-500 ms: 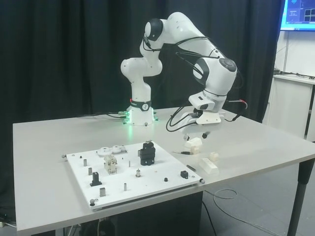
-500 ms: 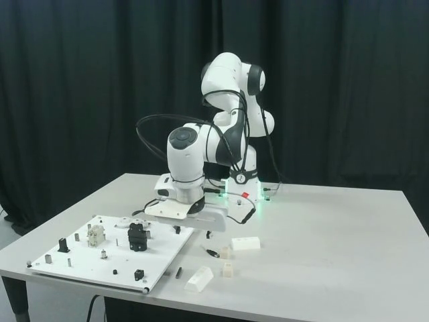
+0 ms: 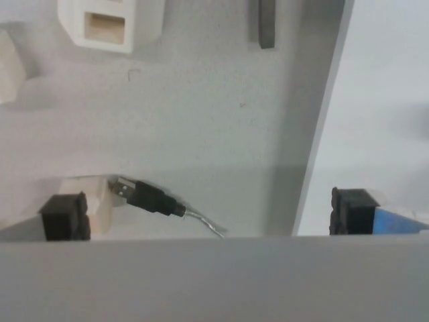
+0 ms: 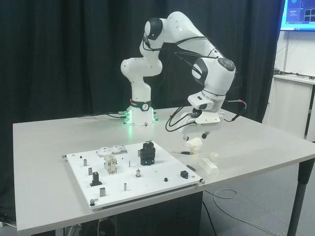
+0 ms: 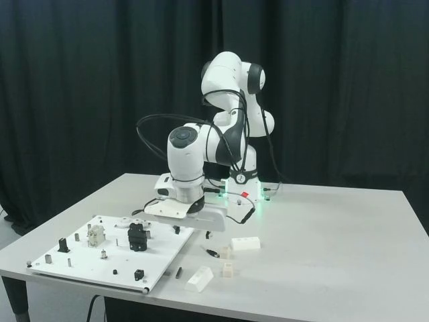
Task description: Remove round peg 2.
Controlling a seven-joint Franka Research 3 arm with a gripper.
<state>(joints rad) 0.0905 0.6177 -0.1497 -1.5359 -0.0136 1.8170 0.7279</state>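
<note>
Wrist view shows the gripper [image 3: 208, 216] spread open, empty, over the board's [image 3: 375, 100] edge; it has risen slightly, so peg 2 remains ungrasped.

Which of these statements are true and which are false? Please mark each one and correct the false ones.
1. The gripper is open with nothing between its fingers. True.
2. The gripper hangs over the middle of the white board. False: it is beside the board's edge, above the grey table.
3. A black USB plug lies on the table under the gripper. True.
4. The black block lies on the table, off the board. False: it stands on the board.
5. White blocks lie on the table next to the board. True.
</note>
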